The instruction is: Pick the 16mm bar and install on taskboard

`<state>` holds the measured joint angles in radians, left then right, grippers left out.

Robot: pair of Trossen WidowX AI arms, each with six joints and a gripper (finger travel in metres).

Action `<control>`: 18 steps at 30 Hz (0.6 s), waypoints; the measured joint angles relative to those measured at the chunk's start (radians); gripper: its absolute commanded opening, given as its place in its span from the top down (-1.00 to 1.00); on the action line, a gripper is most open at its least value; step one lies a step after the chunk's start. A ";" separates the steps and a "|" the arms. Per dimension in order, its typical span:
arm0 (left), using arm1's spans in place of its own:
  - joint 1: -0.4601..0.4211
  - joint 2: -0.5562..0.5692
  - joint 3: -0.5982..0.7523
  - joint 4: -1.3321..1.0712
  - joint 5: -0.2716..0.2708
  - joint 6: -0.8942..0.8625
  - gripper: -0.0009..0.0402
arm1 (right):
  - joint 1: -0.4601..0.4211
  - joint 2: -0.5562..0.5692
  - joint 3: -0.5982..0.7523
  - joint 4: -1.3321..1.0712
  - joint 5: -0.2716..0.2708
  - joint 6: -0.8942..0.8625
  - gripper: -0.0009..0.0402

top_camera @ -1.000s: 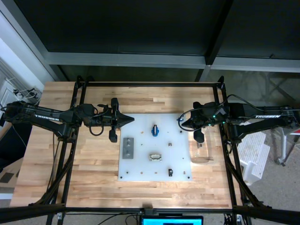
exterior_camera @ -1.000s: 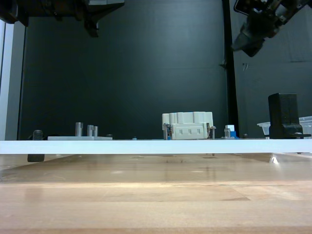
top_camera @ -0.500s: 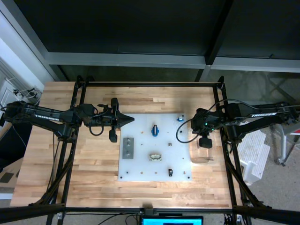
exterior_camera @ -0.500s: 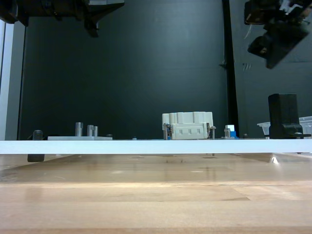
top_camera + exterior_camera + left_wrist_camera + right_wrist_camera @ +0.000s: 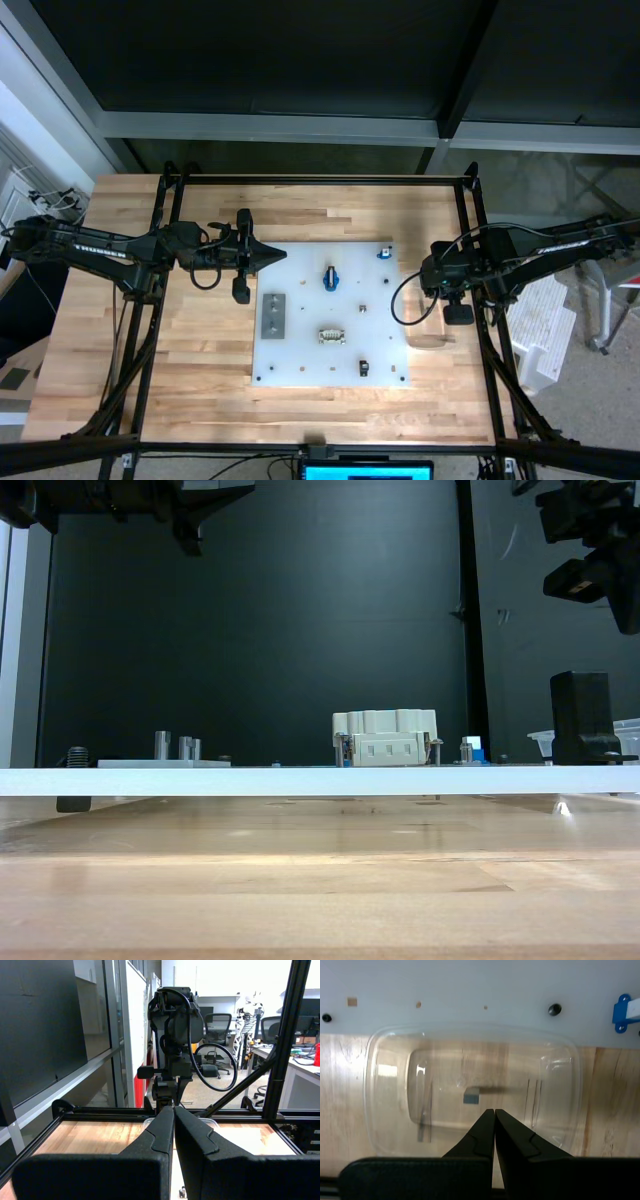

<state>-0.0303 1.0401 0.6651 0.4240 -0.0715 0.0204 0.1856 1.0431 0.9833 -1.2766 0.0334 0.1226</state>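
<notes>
From above, my left hand (image 5: 282, 256) hangs over the far left corner of the taskboard (image 5: 300, 355), pointing inward. My right hand (image 5: 458, 314) is over the clear tray (image 5: 424, 341), which sits on the tabletop (image 5: 200, 370) just right of the board.

At table level, both hands are high above the board.

My left wrist camera shows the left fingers pressed together, empty.

My right wrist camera shows the right fingers clenched on nothing above the tray. The grey block I take for the 16mm bar (image 5: 471, 1095) lies free there, clear of its seat.
</notes>
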 measured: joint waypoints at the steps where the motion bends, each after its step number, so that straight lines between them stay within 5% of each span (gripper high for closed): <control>1: 0.000 0.000 0.000 0.000 0.000 0.000 0.95 | 0.000 0.000 0.000 -0.006 0.000 0.003 0.96; 18: 0.000 0.000 0.000 0.000 0.000 0.000 0.95 | 0.028 -0.001 -0.135 -0.023 0.000 0.059 0.91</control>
<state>-0.0303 1.0405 0.6647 0.4240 -0.0719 0.0204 0.2134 1.0424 0.8478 -1.2995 0.0334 0.1818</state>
